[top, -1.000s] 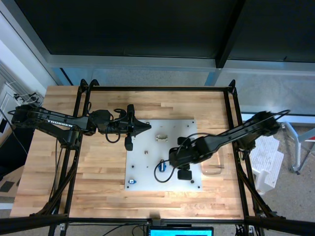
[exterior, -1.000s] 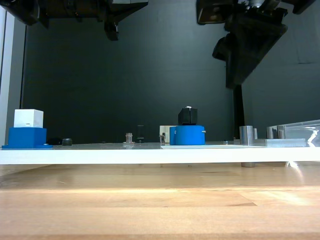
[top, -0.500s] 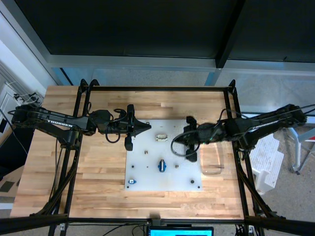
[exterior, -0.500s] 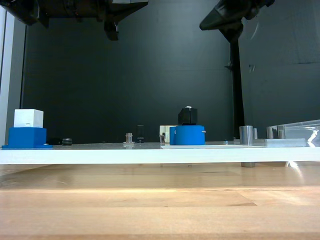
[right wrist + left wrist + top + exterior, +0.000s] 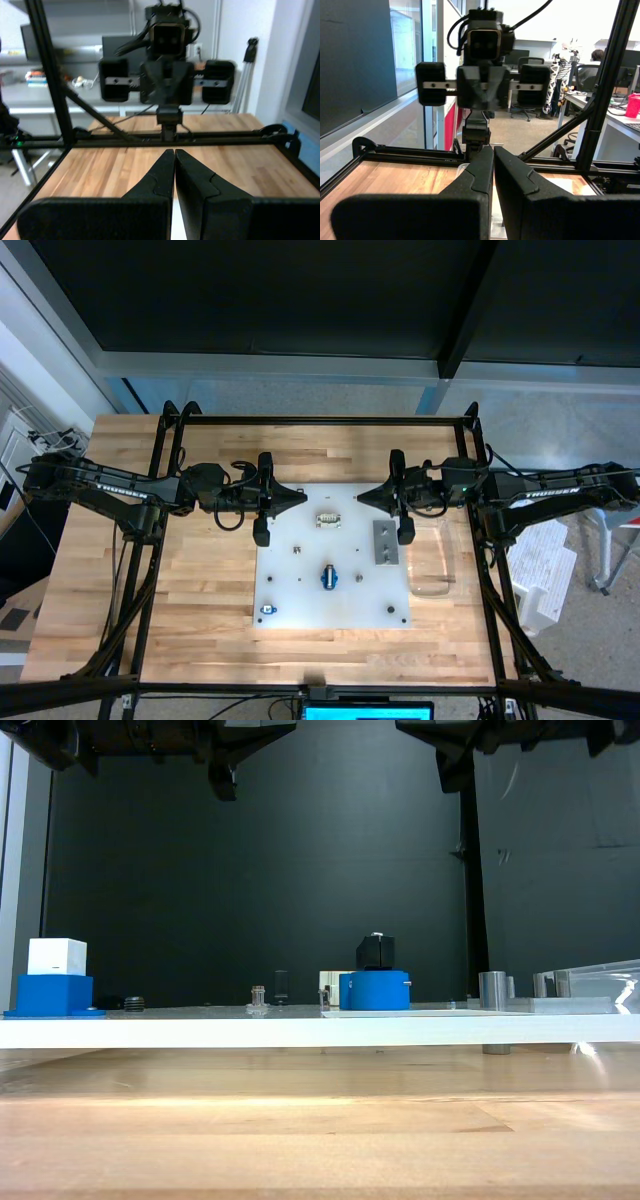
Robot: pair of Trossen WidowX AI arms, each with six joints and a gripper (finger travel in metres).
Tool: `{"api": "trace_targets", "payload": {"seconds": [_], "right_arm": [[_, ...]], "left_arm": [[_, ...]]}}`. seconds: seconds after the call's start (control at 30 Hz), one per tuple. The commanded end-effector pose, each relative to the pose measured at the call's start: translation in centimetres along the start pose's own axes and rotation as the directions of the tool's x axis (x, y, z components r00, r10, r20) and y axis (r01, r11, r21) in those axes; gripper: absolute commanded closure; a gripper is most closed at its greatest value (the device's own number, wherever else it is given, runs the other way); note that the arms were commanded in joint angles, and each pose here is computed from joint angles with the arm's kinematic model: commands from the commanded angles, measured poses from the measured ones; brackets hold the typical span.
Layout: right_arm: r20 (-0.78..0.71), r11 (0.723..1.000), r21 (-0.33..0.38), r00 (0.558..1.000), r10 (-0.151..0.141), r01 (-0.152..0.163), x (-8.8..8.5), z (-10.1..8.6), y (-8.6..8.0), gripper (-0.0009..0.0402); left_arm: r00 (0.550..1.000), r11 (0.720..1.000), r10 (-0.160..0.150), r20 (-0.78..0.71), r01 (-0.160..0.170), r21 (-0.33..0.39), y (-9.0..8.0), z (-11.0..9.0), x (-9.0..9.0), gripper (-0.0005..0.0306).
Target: Pick the 16mm cylinder and install on the taskboard
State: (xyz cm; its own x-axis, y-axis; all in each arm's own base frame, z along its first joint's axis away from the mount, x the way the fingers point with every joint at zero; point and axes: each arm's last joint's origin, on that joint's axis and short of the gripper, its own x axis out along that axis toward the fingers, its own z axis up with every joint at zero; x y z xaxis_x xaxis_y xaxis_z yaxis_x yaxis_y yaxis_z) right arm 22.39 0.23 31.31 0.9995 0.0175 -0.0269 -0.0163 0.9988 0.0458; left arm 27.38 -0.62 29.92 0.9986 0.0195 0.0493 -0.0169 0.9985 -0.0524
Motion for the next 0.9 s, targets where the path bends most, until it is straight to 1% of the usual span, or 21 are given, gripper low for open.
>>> {"api": "trace_targets", "payload": {"seconds": [0.03, 0.17, 0.27, 0.37, 0.7, 0.77, 0.8, 0.9], "right_arm": [[0.030, 1.000, 0.004, 0.999, 0.028, -0.028, -0.4, -0.6, -0.4, 0.0393], [0.042, 1.000, 0.009, 0.999, 0.002, -0.002, -0.8, -1.3, -0.8, 0.0393], [0.036, 1.000, 0.008, 0.999, -0.001, 0.001, -0.8, -1.6, -0.8, 0.0393], [0.045, 1.000, 0.010, 0.999, -0.020, 0.020, -0.9, -1.9, -0.9, 0.0393], [0.039, 1.000, 0.009, 0.999, -0.019, 0.019, -0.8, -2.2, -0.9, 0.0393], [0.041, 1.000, 0.003, 0.999, -0.026, 0.026, -0.8, -2.2, -0.9, 0.0393], [0.041, 1.000, -0.007, 0.999, -0.027, 0.027, -0.8, -2.2, -0.9, 0.0393], [0.039, 1.000, -0.005, 0.999, -0.025, 0.025, -0.8, -2.2, -0.9, 0.0393]], "left_arm": [[1.000, 1.000, 0.000, 0.000, 0.000, 0.000, 0.0, 0.0, 0.0, 0.0300], [1.000, 1.000, 0.000, 0.000, 0.000, 0.000, 0.0, 0.0, 0.0, 0.0300], [1.000, 1.000, 0.000, 0.000, 0.000, 0.000, 0.0, 0.0, 0.0, 0.0300], [1.000, 1.000, 0.000, 0.000, 0.000, 0.000, 0.0, 0.0, 0.0, 0.0300], [1.000, 1.000, 0.000, 0.000, 0.000, 0.000, 0.0, 0.0, 0.0, 0.0300], [1.000, 1.000, 0.000, -0.001, 0.000, 0.000, 0.0, 0.0, 0.0, 0.0300], [1.000, 1.000, 0.000, -0.001, 0.000, 0.000, 0.0, 0.0, 0.0, 0.0300], [1.000, 1.000, 0.000, 0.000, 0.000, 0.000, 0.0, 0.0, 0.0, 0.0300]]}}
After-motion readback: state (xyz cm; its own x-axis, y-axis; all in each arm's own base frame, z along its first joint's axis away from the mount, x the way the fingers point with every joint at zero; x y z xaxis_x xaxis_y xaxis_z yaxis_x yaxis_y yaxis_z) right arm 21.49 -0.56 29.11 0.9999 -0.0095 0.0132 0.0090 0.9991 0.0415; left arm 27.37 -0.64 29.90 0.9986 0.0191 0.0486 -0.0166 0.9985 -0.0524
